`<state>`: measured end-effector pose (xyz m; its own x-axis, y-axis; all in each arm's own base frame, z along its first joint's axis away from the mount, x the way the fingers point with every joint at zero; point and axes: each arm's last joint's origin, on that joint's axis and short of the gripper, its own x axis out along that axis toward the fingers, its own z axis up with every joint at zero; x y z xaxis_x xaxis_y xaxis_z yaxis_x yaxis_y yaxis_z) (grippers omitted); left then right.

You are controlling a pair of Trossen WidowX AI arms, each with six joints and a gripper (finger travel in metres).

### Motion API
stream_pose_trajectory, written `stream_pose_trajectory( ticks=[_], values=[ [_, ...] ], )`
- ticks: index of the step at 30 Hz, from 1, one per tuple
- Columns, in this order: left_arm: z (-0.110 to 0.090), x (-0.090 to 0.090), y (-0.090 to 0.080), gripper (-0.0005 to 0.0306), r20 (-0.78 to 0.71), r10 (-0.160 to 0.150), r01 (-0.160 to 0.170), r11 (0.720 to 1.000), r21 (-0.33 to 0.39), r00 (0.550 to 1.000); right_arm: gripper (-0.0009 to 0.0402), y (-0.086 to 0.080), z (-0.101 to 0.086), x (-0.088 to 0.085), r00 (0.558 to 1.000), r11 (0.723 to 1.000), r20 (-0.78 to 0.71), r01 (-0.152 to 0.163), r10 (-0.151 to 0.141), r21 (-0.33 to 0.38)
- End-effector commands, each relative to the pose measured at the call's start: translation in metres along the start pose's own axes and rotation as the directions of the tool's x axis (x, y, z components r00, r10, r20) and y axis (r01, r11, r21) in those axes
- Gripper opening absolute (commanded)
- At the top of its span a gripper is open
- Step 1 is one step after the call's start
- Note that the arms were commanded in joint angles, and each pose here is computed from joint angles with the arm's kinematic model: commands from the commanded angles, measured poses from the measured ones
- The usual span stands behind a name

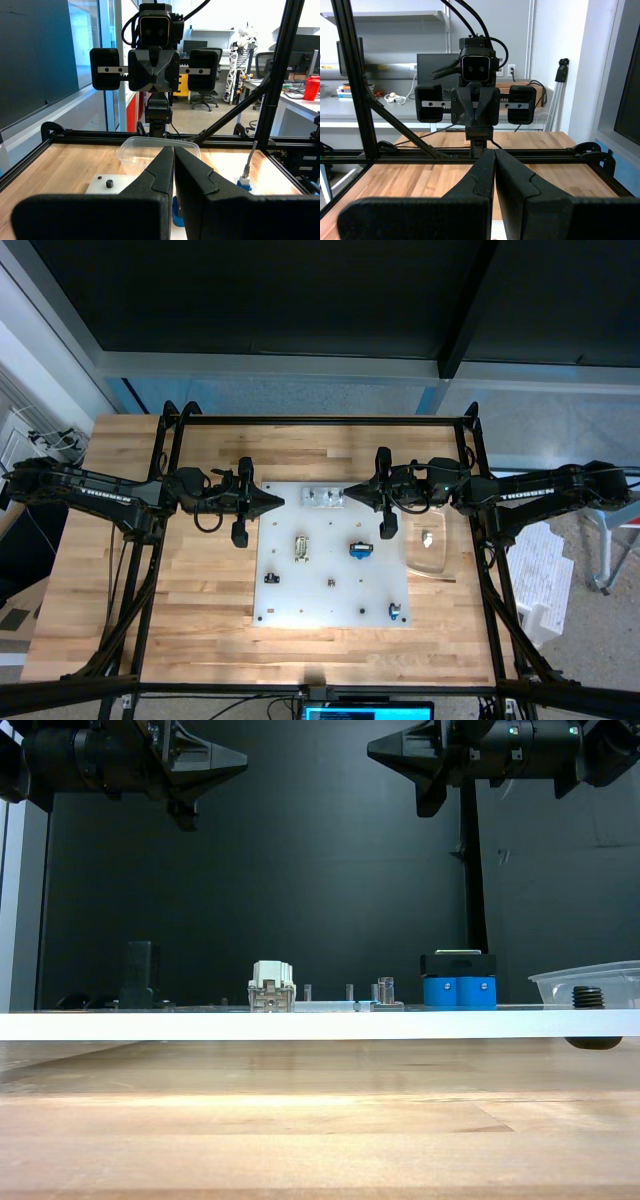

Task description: Pick the RJ45 connector and install on taskboard

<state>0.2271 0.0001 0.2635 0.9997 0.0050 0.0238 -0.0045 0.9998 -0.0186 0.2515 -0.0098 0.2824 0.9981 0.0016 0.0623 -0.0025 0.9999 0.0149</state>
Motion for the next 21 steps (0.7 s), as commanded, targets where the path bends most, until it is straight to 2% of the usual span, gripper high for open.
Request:
stream_pose_trajectory(
  ticks=[1, 2, 4, 21],
  values=[
    [0.0, 0.0, 0.0, 0.0, 0.0, 0.0, 0.0, 1.0, 0.0, 1.0, 0.0, 0.0002, -0.0043, -0.001, 1.0, 1.0, -0.013, -0.021, 0.021, 0.007],
    [0.0, 0.0, 0.0001, 0.0, 0.0, 0.0, 0.0, 1.0, 0.0, 1.0, 0.0, 0.0004, -0.0053, -0.0012, 0.999, 0.999, -0.016, -0.029, 0.029, 0.017],
    [0.0, 0.0, 0.0, 0.0, 0.0, 0.0, 0.0, 1.0, 0.0, 1.0, 0.0, 0.0004, -0.0069, -0.0017, 0.999, 0.999, -0.021, -0.027, 0.028, 0.039],
    [0.0, 0.0, 0.0, 0.0, 0.0, 0.0, 0.0, 1.0, 0.0, 1.0, 0.0, 0.0001, -0.009, -0.0023, 0.999, 0.999, -0.027, -0.022, 0.023, 0.028]
  ],
)
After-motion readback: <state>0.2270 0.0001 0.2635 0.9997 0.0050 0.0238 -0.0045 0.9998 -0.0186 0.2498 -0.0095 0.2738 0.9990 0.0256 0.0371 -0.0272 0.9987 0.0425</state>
